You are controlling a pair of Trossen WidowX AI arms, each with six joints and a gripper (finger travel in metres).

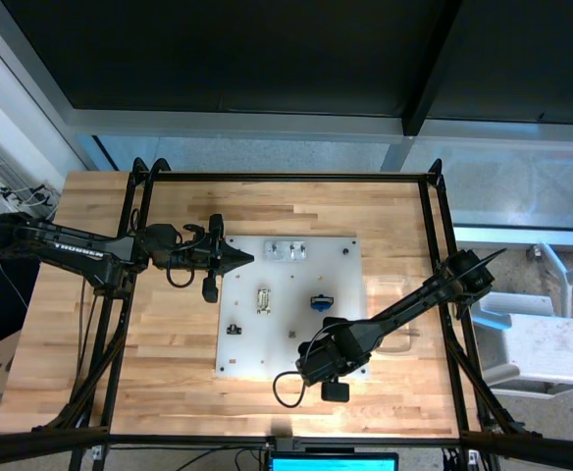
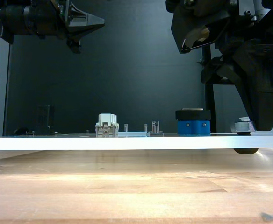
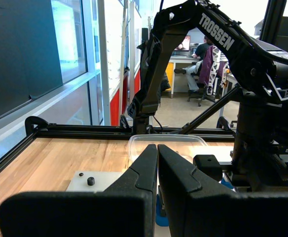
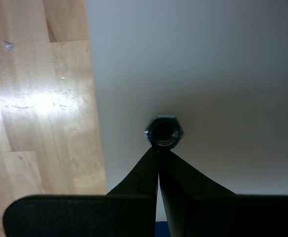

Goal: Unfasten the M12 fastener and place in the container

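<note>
Right claw (image 4: 158, 150), pressed together, points down at the board's (image 4: 208, 74) near right edge. The nut (image 4: 163, 132) sits on the board, touching its tips; whether on its stud, I cannot tell. Left claw (image 3: 157, 146), pressed together, hovers above the board's far left.

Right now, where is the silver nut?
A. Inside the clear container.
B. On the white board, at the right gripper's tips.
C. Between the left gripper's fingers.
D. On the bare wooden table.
B: the right wrist view shows the nut on the white board just past the tips of the shut right gripper; the left gripper hangs over the board's far left edge.
</note>
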